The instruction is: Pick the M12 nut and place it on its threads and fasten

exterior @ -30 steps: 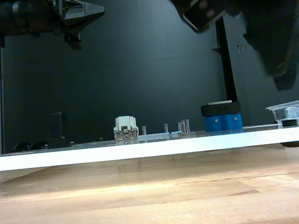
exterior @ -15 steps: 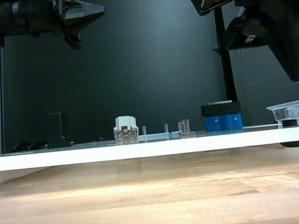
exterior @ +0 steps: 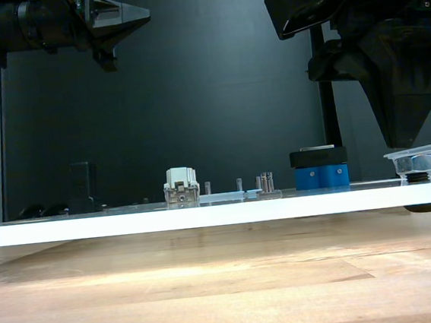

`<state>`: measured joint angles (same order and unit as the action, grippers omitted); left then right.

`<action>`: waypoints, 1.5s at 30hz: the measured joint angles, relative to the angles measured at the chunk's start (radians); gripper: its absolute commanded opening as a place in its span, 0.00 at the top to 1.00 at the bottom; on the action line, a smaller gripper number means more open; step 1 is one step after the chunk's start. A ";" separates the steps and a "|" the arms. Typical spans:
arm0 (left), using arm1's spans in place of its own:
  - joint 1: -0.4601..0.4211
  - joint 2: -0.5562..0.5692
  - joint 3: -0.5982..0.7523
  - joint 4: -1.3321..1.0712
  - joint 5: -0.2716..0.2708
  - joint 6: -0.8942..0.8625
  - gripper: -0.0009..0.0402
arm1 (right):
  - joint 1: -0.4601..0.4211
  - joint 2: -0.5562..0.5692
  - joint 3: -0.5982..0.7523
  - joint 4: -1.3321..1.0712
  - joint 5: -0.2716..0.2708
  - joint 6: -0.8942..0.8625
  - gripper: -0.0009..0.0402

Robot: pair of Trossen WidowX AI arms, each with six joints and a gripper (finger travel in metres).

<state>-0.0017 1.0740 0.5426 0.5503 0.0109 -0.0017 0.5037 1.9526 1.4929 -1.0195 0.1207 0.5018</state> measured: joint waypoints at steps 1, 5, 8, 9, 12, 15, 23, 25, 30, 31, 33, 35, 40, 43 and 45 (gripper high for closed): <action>0.000 0.000 0.000 0.000 0.000 0.000 0.98 | 0.000 0.000 -0.002 0.000 0.000 -0.002 0.98; 0.000 0.000 0.000 0.000 0.000 0.000 0.98 | 0.000 0.000 -0.012 0.000 0.000 -0.010 0.98; 0.000 0.000 0.000 0.000 0.000 0.000 0.98 | 0.000 0.000 -0.021 0.004 0.000 -0.010 0.98; 0.000 0.000 0.000 0.000 0.000 0.000 0.98 | 0.000 0.000 -0.026 0.008 -0.002 -0.010 0.98; 0.000 0.000 0.000 0.000 0.000 0.000 0.98 | 0.000 0.001 -0.045 0.030 -0.028 -0.012 0.98; 0.000 0.000 0.000 0.000 0.000 0.000 0.98 | 0.000 0.001 -0.064 0.058 -0.083 -0.014 0.98; 0.000 0.000 0.000 0.000 0.000 0.000 0.98 | 0.002 0.001 -0.092 0.105 -0.213 -0.013 0.98; 0.000 0.000 0.000 0.000 0.000 0.000 0.98 | 0.002 0.001 -0.096 0.117 -0.256 -0.014 0.98; 0.000 0.000 0.000 0.000 0.000 0.000 0.98 | 0.005 0.001 -0.102 0.127 -0.275 -0.014 0.98; 0.000 0.000 0.000 0.000 0.000 0.000 0.98 | 0.005 0.001 -0.102 0.127 -0.275 -0.013 0.98; 0.000 0.000 0.000 0.000 0.000 0.000 0.98 | 0.006 0.001 -0.102 0.127 -0.276 -0.013 0.98; 0.000 0.000 0.000 0.000 0.000 0.000 0.98 | 0.007 0.001 -0.102 0.127 -0.275 -0.014 0.98; 0.000 0.000 0.000 0.000 0.000 0.000 0.98 | 0.007 0.001 -0.102 0.127 -0.275 -0.014 0.98; 0.000 0.000 0.000 0.000 0.000 0.000 0.98 | 0.007 0.000 -0.102 0.127 -0.274 -0.014 0.98; 0.000 0.000 0.000 0.000 0.000 0.000 0.98 | 0.007 0.000 -0.098 0.120 -0.273 -0.013 0.98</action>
<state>-0.0017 1.0744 0.5426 0.5503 0.0109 -0.0021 0.5106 1.9526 1.3952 -0.8993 -0.1524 0.4885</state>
